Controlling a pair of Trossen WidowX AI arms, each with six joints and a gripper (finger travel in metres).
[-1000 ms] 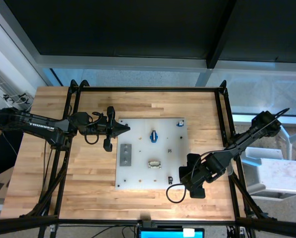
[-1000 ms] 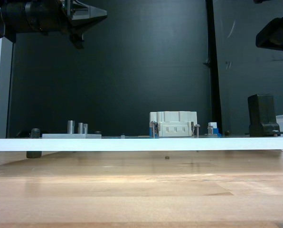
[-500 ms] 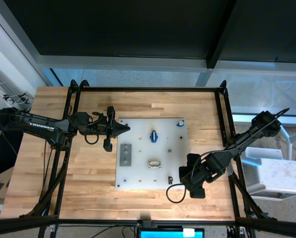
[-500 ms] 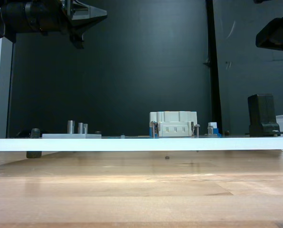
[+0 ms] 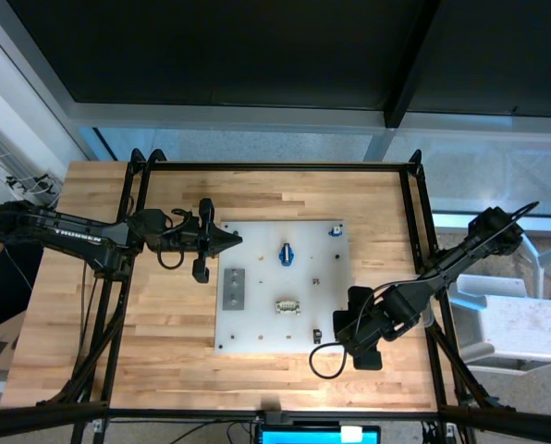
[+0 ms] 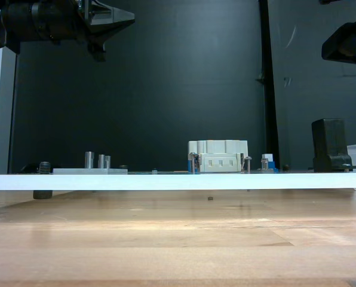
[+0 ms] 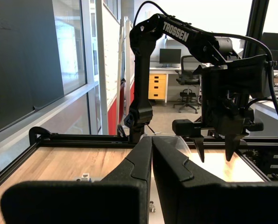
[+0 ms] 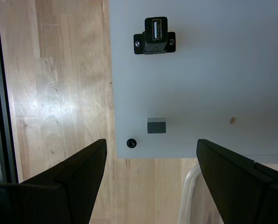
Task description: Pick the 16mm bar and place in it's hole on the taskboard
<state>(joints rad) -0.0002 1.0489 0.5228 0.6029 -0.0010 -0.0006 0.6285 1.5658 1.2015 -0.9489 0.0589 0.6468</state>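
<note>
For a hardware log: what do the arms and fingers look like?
Both arms are matte black with black cables and white TROSSEN lettering. Left gripper, over the board's far-left corner, and right gripper, over its near-right corner, have tapered black fingers.

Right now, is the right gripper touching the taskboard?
Apart. Low view shows the right gripper hanging well above the taskboard. The left gripper, fingers shut, is high too.

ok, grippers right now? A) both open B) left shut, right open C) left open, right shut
B: the left gripper, high over the taskboard's far-left corner, has fingers pressed together; the right gripper, above the board's near-right corner, is spread wide, empty. Which of the pegs in the grey block is the 16mm bar I cannot tell.
</note>
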